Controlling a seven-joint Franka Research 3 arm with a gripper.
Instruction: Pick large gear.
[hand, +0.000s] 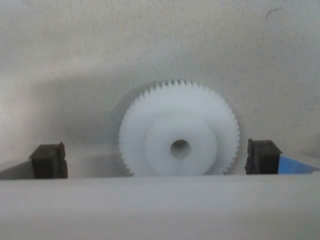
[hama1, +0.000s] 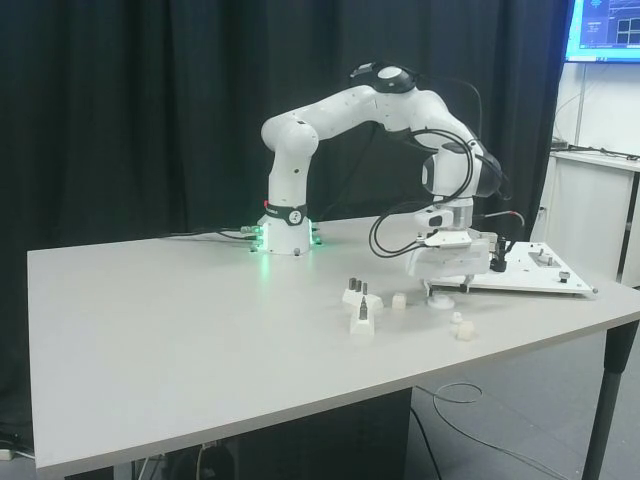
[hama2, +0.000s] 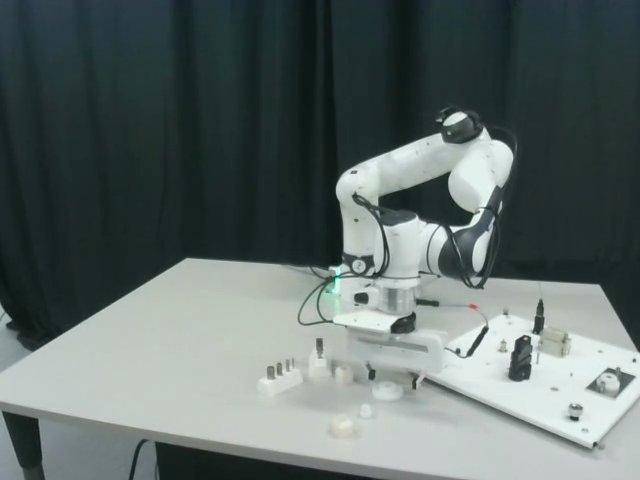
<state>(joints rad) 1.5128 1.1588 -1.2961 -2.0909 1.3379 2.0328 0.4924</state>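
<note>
jaws apart, nothing clamped. gripper (hand: 155, 161) sits low over the grey table (hama1: 180, 320), black fingertips (hand: 49, 161) either side of the large gear (hand: 179, 131). the white gear lies flat on the table between them, nearer one pad, contact not confirmed. small white parts (hama1: 360, 300) near; white board (hama2: 560, 385) just beside.
</note>
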